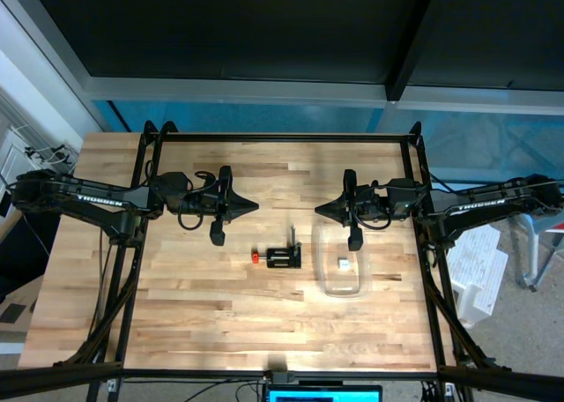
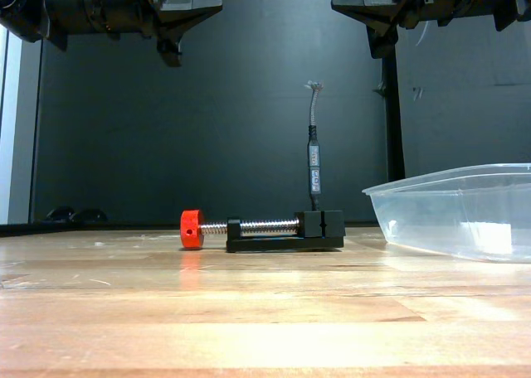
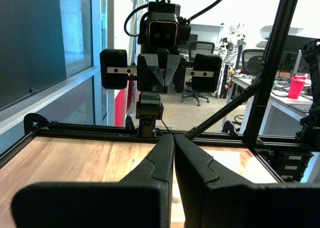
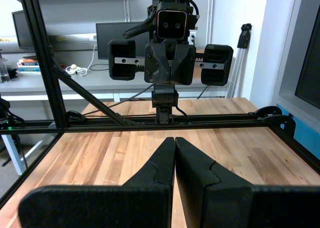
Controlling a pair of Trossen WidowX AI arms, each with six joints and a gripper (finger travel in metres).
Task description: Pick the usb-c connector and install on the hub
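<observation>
Left claw upper left, right claw upper right, both closed empty above counter; connector stands unheld on vise, frame centre.

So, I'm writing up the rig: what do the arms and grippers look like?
The left arm and right arm are black with white TROSSEN lettering and looped black cables near the wrist. The left gripper and right gripper, high over the table, are black wedges tapering to a point. The USB-C connector stands unheld on the vise.
</observation>
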